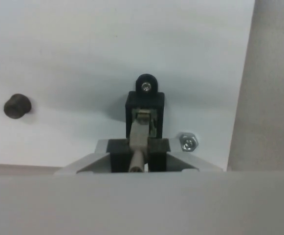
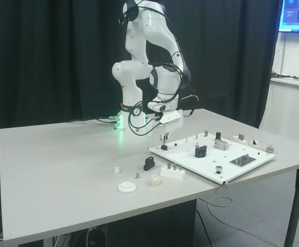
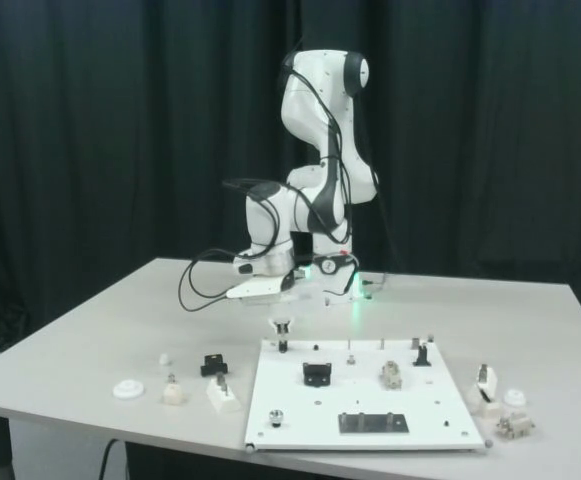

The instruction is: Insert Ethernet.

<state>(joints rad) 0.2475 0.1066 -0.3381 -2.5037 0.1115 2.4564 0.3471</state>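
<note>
Gripping: jaws were clamped on Ethernet plug (image 1: 141, 134)
Socket: black socket block (image 1: 145, 106) lay dead ahead along plug's long axis, touching

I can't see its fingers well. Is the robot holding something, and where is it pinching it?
Yes. The gripper holds an Ethernet plug, pinched at its rear end by the cable boot, with its front in the black socket.

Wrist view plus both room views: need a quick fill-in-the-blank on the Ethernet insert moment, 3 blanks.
1. The claw holds the Ethernet plug right at a small ____ socket block.
2. That block sits on the ____ board, near its corner closest to the arm's base.
3. The board lies on the ____ table.

Missing words: black; white; grey
</note>
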